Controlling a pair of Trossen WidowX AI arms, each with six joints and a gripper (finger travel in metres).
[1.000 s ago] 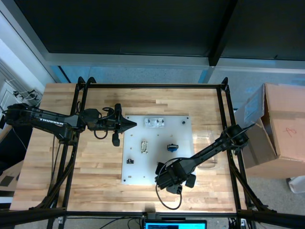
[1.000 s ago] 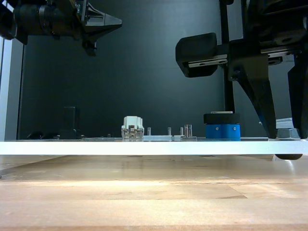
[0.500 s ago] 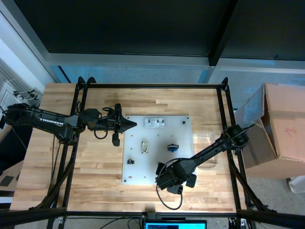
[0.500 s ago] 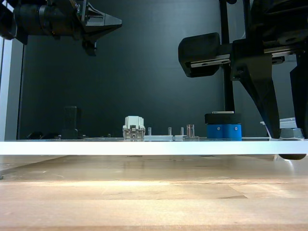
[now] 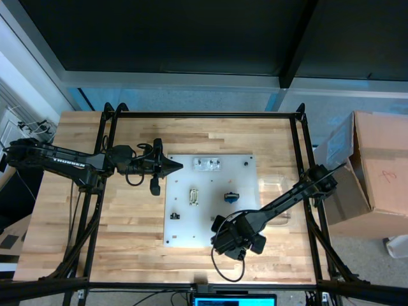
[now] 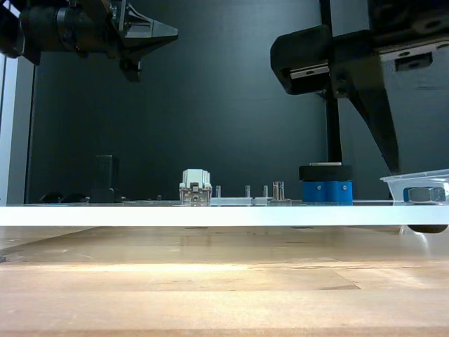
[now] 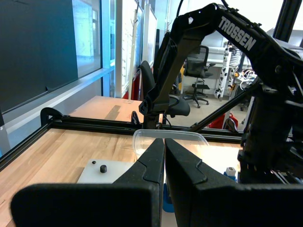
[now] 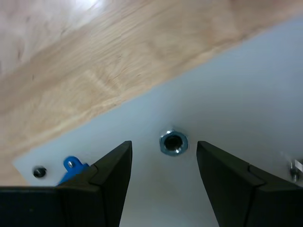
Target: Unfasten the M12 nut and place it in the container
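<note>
Left gripper (image 5: 179, 167): hangs high off the white board (image 5: 185, 223), at the board's 10 o'clock edge, pointing toward 3 o'clock. Fingers pressed together, nothing between them; its wrist view shows the two pads meeting flush. High up in the low view too (image 6: 173, 31).

Mid-board: white connector (image 5: 193, 196) (image 6: 194, 189). Blue block (image 5: 230, 197) (image 6: 325, 191) at its 3 o'clock, black cap on top.

Right gripper (image 5: 237, 238): over the board's 5 o'clock corner, pointing down. Fingers (image 8: 113, 165) spread wide, holding nothing. One finger tip ends above the board in the low view, clear of the nut.

M12 nut (image 8: 173, 143) (image 6: 423, 194): silver hex with a dark centre, on its stud, run down against the board, no ribs showing below it. It lies directly under the gap between the spread fingers and touches neither. Hidden beneath the right arm in the high view.

Container (image 5: 275, 182) (image 7: 170, 138): clear tray on the table just off the board's 3 o'clock edge. Its rim (image 6: 421, 175) shows behind the nut in the low view.

Cardboard box (image 5: 376, 172): beyond the table's 3 o'clock side.
</note>
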